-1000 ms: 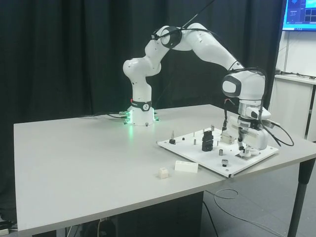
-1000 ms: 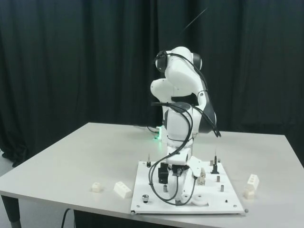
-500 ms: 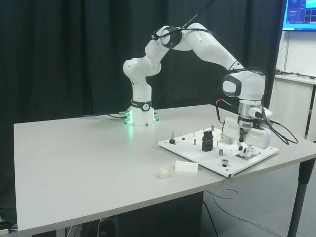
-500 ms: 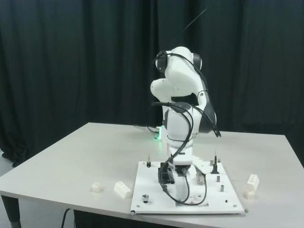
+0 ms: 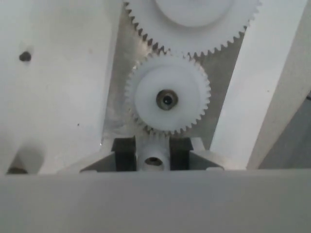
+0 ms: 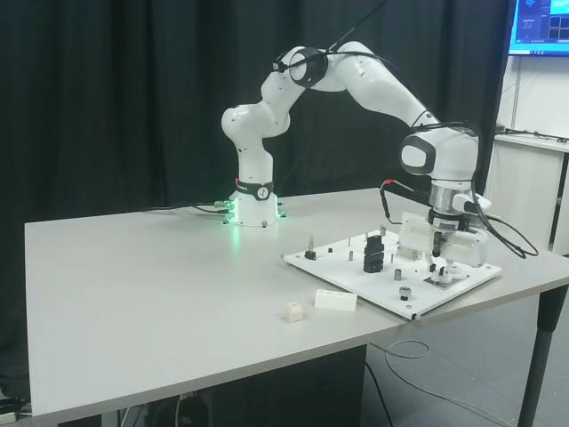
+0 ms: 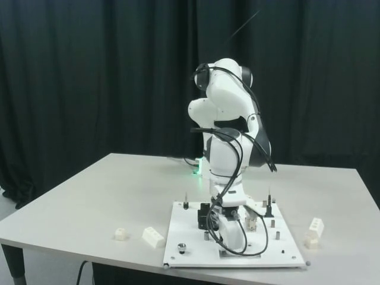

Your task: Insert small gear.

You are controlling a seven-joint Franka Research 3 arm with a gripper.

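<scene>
Snugly between closed jaws, small gear (image 5: 153, 154).

Black pleated curtain (image 6: 133, 98) across rear wall; flat grey rectangular table (image 6: 151, 276) w/ black leg; lit wall screen (image 6: 540, 25) at upper corner; white cabinet (image 6: 524, 182) beside table; grey floor

Matt white plastic small gear (image 5: 152, 156) and middle gear (image 5: 167, 93), dull grey metal plate (image 5: 118, 92) beneath.
</scene>
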